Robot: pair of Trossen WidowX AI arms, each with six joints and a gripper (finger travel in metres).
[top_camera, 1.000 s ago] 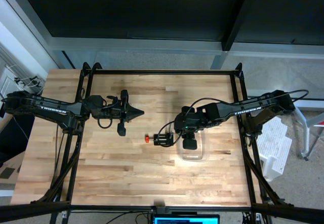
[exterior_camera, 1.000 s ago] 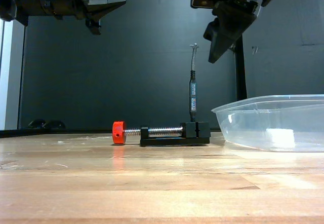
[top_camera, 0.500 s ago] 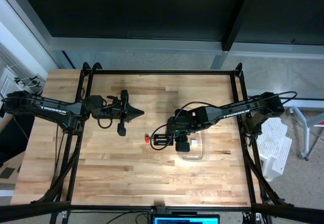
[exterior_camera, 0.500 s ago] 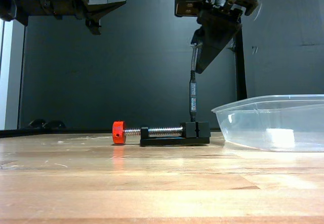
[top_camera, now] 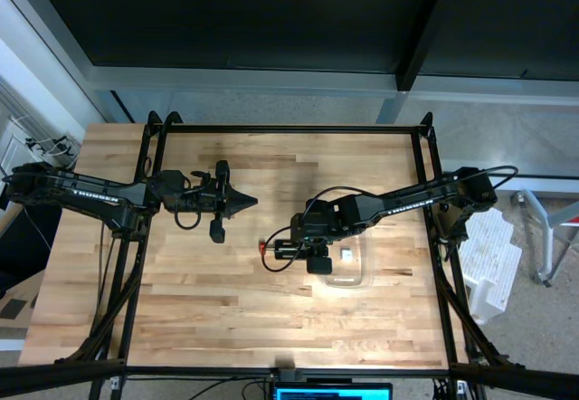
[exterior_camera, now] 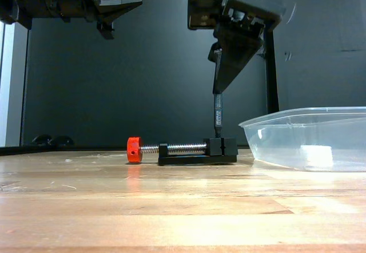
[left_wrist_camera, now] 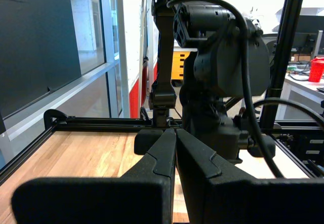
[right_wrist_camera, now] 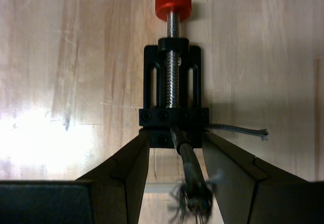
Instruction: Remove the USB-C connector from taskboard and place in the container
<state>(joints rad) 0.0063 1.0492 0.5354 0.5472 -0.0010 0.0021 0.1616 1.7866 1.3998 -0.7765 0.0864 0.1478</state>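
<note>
Right gripper [right_wrist_camera: 174, 134] descended astride frayed USB-C connector [right_wrist_camera: 185, 154]; left gripper [top_camera: 251, 203] aloft.

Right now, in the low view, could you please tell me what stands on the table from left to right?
Red-orange knob → screw → USB-C connector upright in the taskboard → container. Overhead: left gripper, shut, high at left; right gripper, open, directly above the connector.
</note>
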